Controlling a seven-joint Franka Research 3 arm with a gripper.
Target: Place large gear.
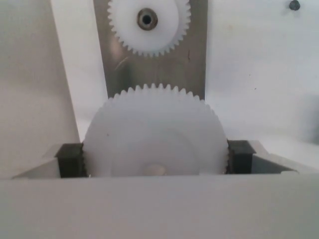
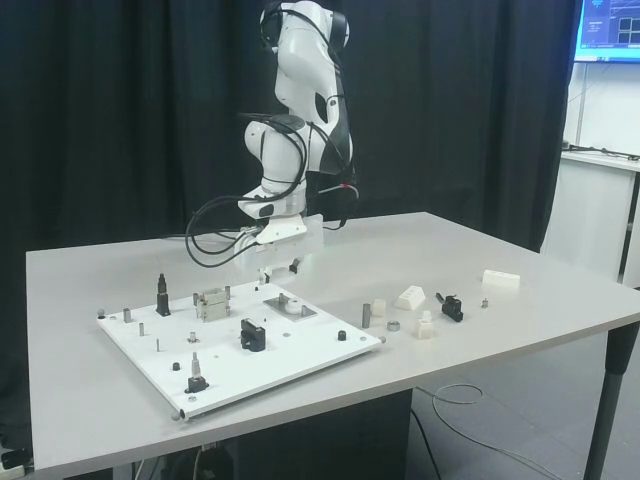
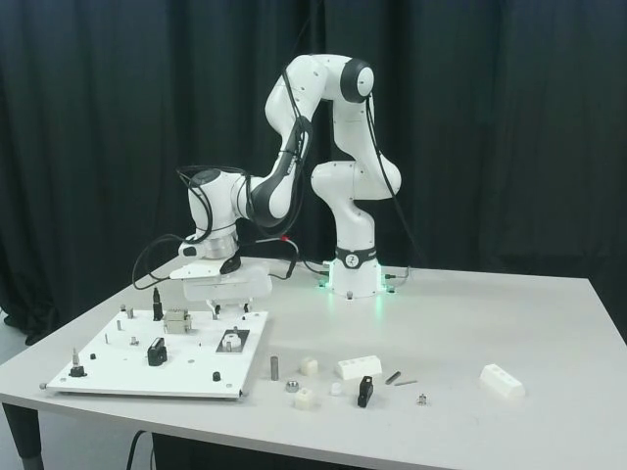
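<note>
Above the white assembly board (image 2: 300,365), the Franka's gripper (image 1: 155,158) is clamping the large gear (image 1: 154,134) by its toothed rim over the grey metal plate (image 1: 149,69), where lowering it level should help its teeth mesh with the small gear (image 1: 148,22).

No text, label, brand, number or sign can be read in any of the three views. A lit screen (image 2: 610,30) shows at about 1 o'clock in the first room view, but whatever stands on it is too small to read. The white board (image 3: 118,377), the arm (image 3: 338,176) and the loose parts on the desk (image 3: 549,333) carry no legible marks.
</note>
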